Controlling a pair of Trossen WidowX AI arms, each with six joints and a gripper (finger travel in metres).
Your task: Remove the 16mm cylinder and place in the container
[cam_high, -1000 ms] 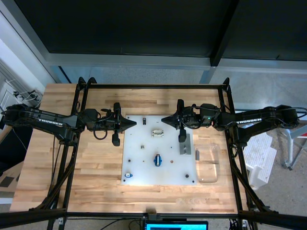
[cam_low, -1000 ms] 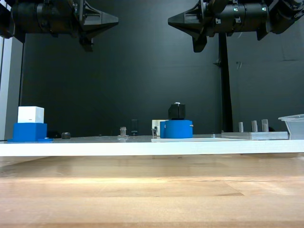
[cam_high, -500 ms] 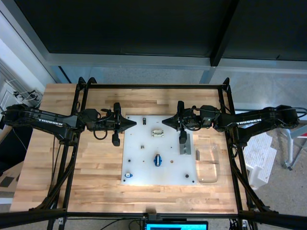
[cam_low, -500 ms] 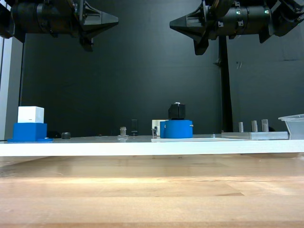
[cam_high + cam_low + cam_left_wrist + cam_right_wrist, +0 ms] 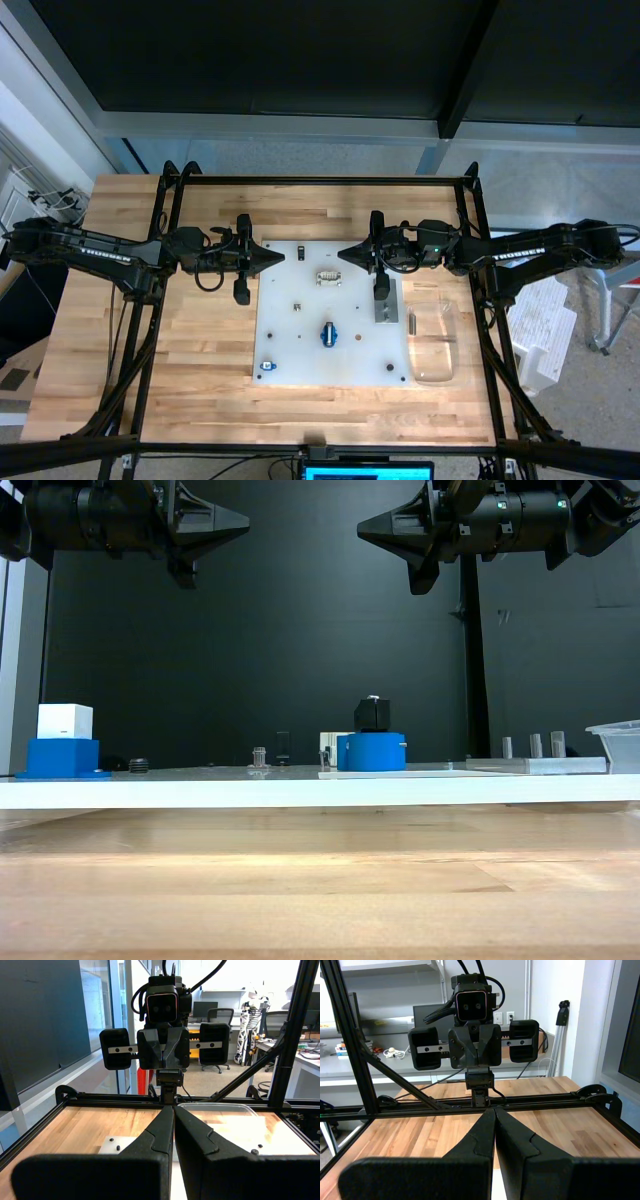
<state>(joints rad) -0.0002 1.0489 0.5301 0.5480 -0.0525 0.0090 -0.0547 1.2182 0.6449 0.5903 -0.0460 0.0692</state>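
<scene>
My left claw hanging high, pinched closed and empty, my right claw facing it the same way, clear container low behind my right claw, 16mm cylinder lying at its claw-side edge

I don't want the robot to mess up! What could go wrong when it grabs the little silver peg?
The small silver-grey metal peg stands in a row with two others on the grey metal block, so the shut right claw, high above the white board, might pinch the wrong one. The clear plastic tray sits right beside the block and could get bumped. The shut left claw hangs high opposite, out of the way.
</scene>
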